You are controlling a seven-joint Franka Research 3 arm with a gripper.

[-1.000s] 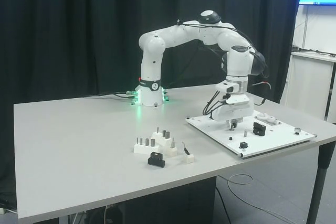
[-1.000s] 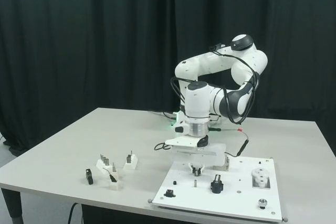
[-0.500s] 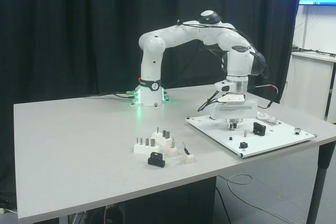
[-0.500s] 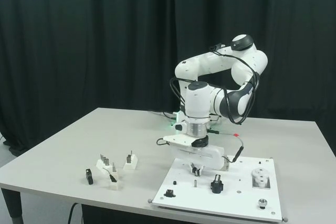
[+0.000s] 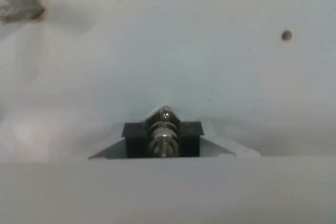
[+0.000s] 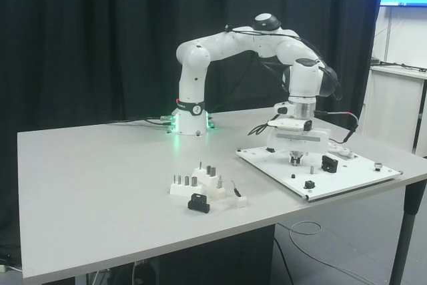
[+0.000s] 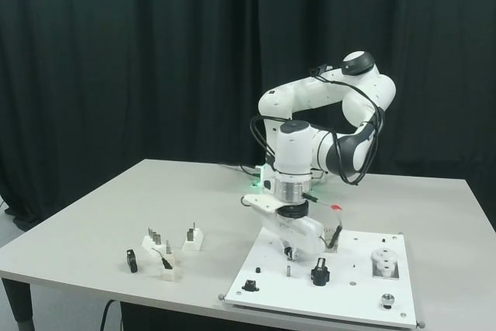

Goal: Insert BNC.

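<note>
Counter [image 6: 100, 178]: grey, carrying the arm, the white board and a group of small holders.
Arm [image 6: 227, 41]: white, bolted at the counter's back, a green light glowing at its base [image 6: 175, 125]; it arches over and comes down with its wrist over the white board.
White board [image 7: 349, 292]: flat plate at the counter's front corner, under the wrist; its bare face fills most of the wrist view.
Holders [image 6: 197, 181]: white blocks with upright grey pins, on the counter beside the white board and well apart from it; a small black part [image 6: 198, 202] lies just in front of them.
White fixture [image 7: 385, 261]: on the white board, on its far side from the holders.
Black fixture [image 7: 319, 274]: upright on the white board, near the end effector and apart from it.
End effector [image 7: 288, 252]: low over the white board, its black fingers [image 5: 135, 140] clenched on the BNC connector from both sides.
BNC connector [image 5: 164, 139]: small metal plug held between the fingers, pointing down at the white board; whether its tip touches the board cannot be told.
Small hole [image 5: 286, 35]: dark dot in the white board, well apart from the BNC connector.
</note>
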